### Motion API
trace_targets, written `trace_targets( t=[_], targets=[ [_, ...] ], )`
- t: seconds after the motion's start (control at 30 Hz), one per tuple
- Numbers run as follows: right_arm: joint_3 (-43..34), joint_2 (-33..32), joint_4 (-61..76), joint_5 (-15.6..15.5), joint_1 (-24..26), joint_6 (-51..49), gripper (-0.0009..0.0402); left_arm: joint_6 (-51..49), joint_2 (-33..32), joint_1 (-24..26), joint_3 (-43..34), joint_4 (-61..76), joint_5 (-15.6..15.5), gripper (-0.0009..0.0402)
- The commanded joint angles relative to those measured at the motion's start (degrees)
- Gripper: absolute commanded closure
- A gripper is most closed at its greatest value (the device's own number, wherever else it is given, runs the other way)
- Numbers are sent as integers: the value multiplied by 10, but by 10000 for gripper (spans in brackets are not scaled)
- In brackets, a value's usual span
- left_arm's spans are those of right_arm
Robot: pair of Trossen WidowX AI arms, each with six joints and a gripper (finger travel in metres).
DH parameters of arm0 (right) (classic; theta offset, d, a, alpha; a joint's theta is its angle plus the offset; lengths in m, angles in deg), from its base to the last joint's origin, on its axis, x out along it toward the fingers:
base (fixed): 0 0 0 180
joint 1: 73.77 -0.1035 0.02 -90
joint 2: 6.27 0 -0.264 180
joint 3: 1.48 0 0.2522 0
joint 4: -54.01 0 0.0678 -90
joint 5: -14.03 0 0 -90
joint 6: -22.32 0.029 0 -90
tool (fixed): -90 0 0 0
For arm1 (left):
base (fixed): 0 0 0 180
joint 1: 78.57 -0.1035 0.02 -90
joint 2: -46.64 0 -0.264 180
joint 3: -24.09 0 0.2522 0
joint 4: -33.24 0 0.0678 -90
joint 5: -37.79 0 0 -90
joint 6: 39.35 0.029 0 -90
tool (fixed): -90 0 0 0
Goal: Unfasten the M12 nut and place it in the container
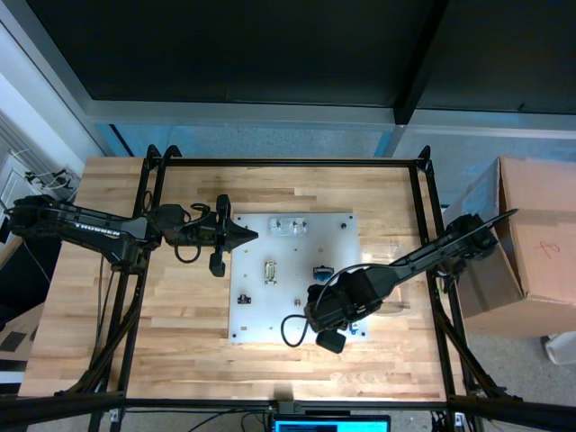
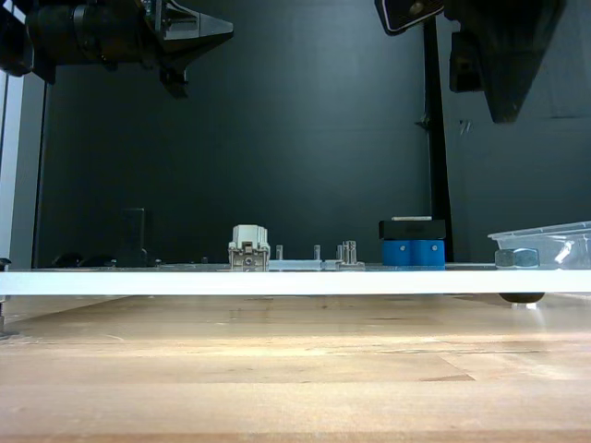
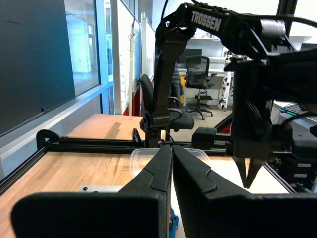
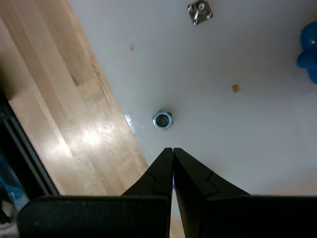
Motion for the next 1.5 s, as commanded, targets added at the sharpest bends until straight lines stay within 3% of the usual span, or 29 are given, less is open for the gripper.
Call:
trace_targets(
  t=[0.03, 0.13, 0.43, 0.57, 0.63, 1.5],
  targets=[
    [1, -13, -1, 1, -6, -30, 382, 0, 0, 0, 0, 0, 0, 393],
    [1, -25, -2, 6, -8, -44, 352, 0, 0, 0, 0, 0, 0, 393],
    [1, -52, -24, 15, -12, -85, 206, 0, 0, 0, 0, 0, 0, 393],
    [11, -52, -39, 19, -13, -94, 171, 0, 0, 0, 0, 0, 0, 393],
    [20, -52, -47, 31, -15, -94, 166, 0, 0, 0, 0, 0, 0, 393],
    [76, -81, -128, 25, -19, -123, 174, 0, 0, 0, 0, 2, 0, 393]
  ],
)
